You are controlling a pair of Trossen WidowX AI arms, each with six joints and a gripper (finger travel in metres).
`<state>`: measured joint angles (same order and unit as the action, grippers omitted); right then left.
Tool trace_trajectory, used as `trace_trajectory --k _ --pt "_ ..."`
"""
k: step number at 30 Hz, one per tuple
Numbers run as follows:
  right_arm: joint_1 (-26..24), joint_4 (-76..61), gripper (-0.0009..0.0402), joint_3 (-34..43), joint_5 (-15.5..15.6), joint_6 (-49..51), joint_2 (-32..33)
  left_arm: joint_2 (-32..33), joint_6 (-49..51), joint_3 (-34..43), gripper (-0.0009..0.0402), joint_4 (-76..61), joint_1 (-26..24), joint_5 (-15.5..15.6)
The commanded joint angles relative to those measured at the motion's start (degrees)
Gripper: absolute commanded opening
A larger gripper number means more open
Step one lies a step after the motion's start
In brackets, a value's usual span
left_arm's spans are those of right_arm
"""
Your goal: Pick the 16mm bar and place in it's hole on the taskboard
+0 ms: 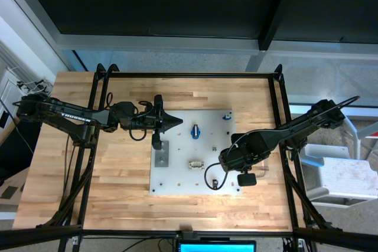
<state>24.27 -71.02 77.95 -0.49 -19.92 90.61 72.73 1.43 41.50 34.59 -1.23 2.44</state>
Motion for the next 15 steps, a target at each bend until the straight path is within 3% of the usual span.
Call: trace_trajectory --k 1,15 --pt "0.3 0.6 0.0000 0.0 -0.2 -0.9 0.8 0.0 0.0 0.0 0.0000 0.0 0.0 0.0" --pt "3.3 3.5 0.0000 0.0 -1.0 -5.6 3.7 0.0 0.0 0.0 0.0000 0.0 0.0 0.0"
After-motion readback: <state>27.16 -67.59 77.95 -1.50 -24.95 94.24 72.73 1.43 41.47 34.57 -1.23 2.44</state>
